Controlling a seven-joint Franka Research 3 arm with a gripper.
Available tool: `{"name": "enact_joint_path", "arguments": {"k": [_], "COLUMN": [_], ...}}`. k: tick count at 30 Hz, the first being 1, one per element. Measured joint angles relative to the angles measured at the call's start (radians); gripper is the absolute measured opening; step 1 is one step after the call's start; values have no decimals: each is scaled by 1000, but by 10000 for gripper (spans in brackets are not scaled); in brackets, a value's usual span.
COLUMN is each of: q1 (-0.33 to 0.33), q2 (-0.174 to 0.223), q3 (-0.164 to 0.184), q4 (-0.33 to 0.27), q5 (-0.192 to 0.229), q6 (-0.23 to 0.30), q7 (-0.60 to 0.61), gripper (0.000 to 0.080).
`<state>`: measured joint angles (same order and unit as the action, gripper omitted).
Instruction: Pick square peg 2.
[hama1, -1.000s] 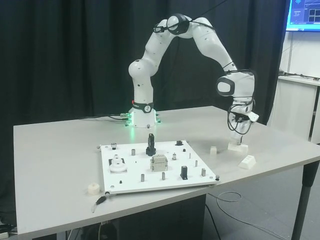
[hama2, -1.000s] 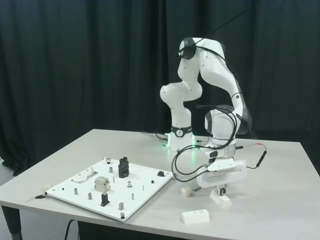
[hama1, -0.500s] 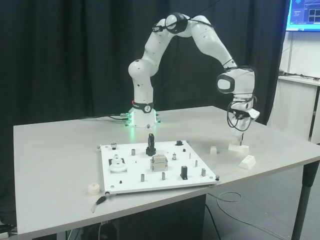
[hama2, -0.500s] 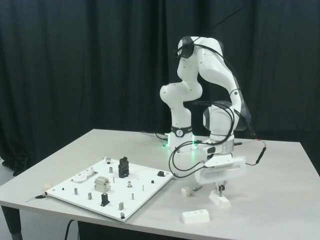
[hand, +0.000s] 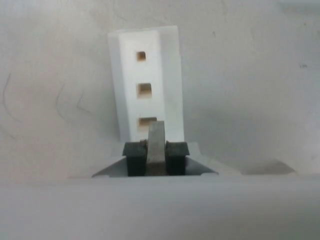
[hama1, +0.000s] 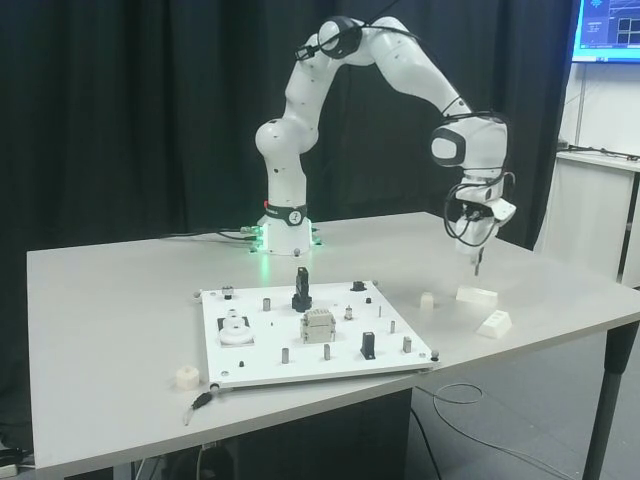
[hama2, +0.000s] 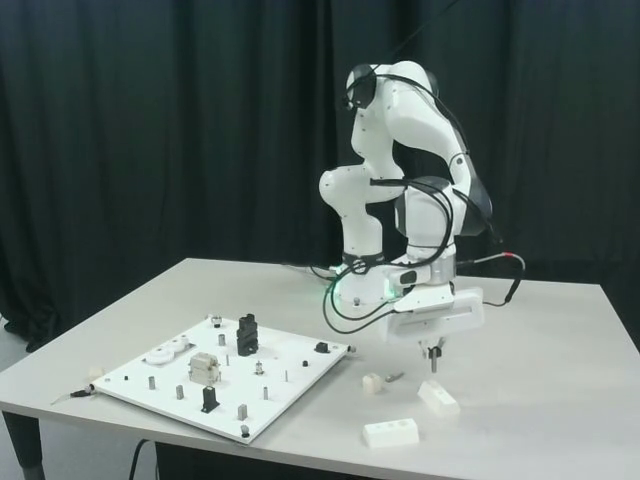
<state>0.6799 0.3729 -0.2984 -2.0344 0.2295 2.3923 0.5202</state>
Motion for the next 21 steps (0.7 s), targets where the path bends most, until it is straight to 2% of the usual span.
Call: {"name": "enact_joint_path", "arguments": {"k": [9,21], "q1": [-9,-11], "q2": [-24,-34], "q3": [-5,-29], "q4": [0,1], "q5": [0,10], "q6": [-18,-28], "q7": [6,6], "gripper": [75,75]}}
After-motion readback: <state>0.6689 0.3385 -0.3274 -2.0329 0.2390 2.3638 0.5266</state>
